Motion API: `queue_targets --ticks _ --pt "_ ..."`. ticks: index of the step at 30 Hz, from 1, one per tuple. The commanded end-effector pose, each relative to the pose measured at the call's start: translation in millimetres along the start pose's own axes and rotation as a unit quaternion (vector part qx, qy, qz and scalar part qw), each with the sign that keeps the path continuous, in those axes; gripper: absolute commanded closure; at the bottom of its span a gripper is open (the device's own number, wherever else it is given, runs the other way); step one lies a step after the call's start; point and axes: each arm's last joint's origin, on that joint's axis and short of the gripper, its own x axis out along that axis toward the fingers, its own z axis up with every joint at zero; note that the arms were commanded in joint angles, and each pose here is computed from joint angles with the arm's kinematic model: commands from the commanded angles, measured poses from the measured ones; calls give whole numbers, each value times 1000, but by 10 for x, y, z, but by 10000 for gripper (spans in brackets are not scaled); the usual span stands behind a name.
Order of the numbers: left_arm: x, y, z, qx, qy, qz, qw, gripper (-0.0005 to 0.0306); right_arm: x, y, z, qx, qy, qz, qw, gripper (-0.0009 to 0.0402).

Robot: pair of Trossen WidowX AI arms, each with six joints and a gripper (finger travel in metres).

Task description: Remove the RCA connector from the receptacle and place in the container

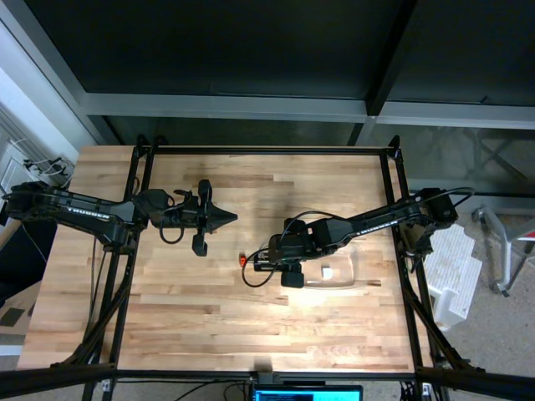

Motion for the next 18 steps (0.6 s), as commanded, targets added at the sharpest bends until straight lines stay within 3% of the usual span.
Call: queue_targets --ticks 1,4,13,18 --pt "1 0 0 0 0 0 1000 300 122 22 -10 -4 13 -1 1000 212" --pt "1 0 0 0 0 0 1000 300 203 36 -10 -4 17 -1 1000 212" --pt "1 1 0 0 0 0 1000 300 202 33 -3 -7 14 -1 1000 214" --pt "1 0 0 0 0 0 1000 300 202 32 -3 -9 14 -1 1000 240"
